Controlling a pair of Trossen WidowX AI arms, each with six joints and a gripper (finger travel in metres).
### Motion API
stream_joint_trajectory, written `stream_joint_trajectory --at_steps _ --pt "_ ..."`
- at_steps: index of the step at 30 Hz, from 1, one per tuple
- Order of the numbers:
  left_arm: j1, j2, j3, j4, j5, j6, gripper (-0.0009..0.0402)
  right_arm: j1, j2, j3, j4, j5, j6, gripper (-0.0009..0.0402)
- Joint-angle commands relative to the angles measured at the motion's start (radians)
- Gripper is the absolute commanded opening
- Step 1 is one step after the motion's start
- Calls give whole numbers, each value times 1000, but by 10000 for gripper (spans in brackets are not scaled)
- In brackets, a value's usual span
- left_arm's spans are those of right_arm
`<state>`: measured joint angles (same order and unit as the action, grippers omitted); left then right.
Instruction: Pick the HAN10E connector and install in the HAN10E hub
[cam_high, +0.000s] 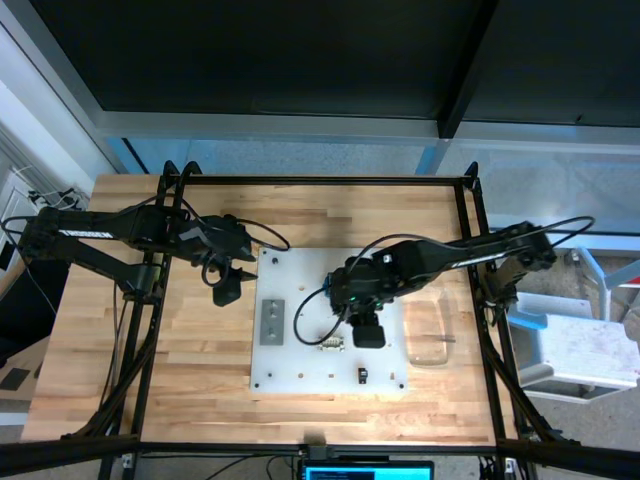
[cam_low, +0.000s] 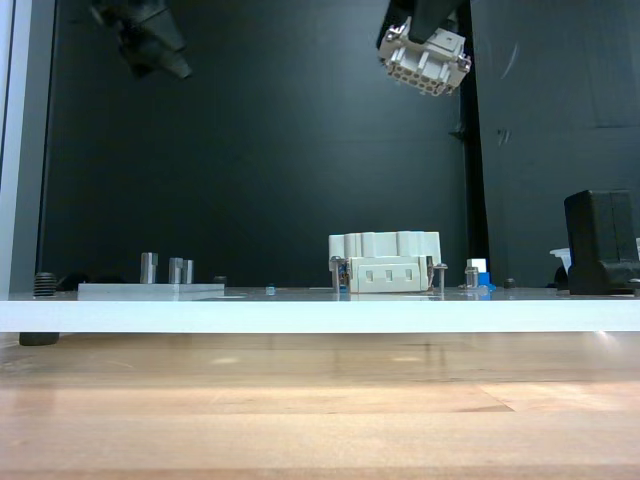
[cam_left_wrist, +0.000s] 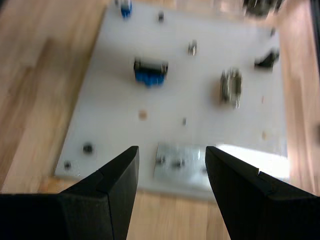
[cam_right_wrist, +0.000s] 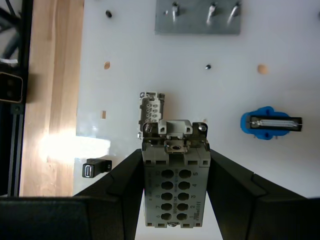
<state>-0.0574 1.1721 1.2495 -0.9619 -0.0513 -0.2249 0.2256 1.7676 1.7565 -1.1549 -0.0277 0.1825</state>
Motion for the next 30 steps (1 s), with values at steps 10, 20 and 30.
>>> stream_joint_trajectory --at_steps 10,20,30 --pt "-18 -1 0 -139 29 3 167 39 270 276 -154 8 47 36" --pt "-18 -1 0 -188 26 4 161 54 390 332 -199 0 90 36" --pt "-16 -1 0 -182 24 3 162 56 434 333 -204 0 116 36"
